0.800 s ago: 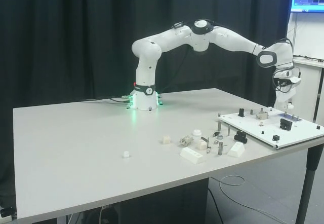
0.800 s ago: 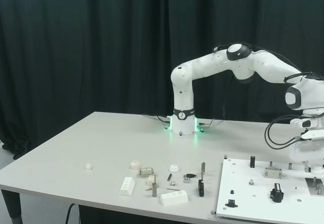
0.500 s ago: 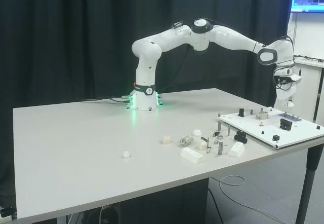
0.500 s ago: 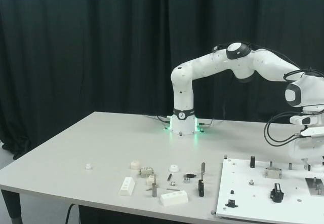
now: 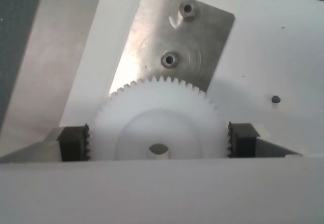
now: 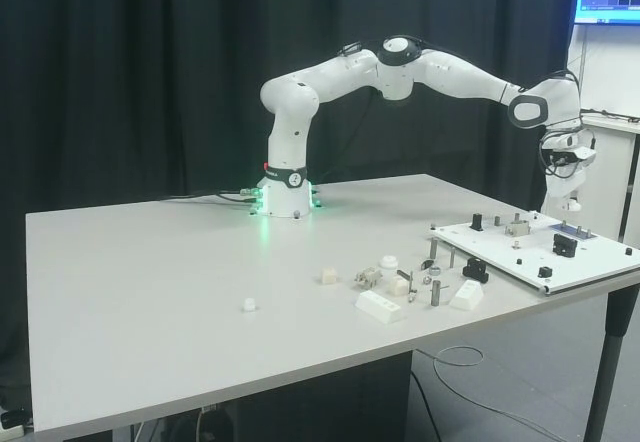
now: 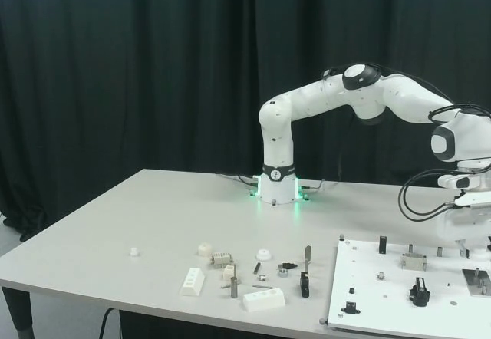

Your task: Place large gear.

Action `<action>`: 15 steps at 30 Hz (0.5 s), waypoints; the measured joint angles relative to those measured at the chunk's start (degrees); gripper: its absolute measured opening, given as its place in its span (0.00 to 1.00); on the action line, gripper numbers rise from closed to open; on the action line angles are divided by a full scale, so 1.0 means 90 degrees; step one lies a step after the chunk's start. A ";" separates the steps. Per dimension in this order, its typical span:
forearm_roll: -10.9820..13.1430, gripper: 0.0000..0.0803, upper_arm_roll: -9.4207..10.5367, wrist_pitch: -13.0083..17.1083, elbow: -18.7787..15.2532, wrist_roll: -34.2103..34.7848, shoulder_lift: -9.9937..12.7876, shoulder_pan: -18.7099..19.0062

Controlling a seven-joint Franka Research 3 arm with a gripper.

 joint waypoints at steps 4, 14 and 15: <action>0.0000 0.74 -0.0007 0.0000 0.0000 -0.0043 0.0000 -0.0027; -0.0091 0.74 -0.0079 -0.0096 -0.0018 -0.0254 0.0001 -0.0137; -0.0133 0.74 -0.0086 -0.0109 -0.0023 -0.0268 0.0001 -0.0153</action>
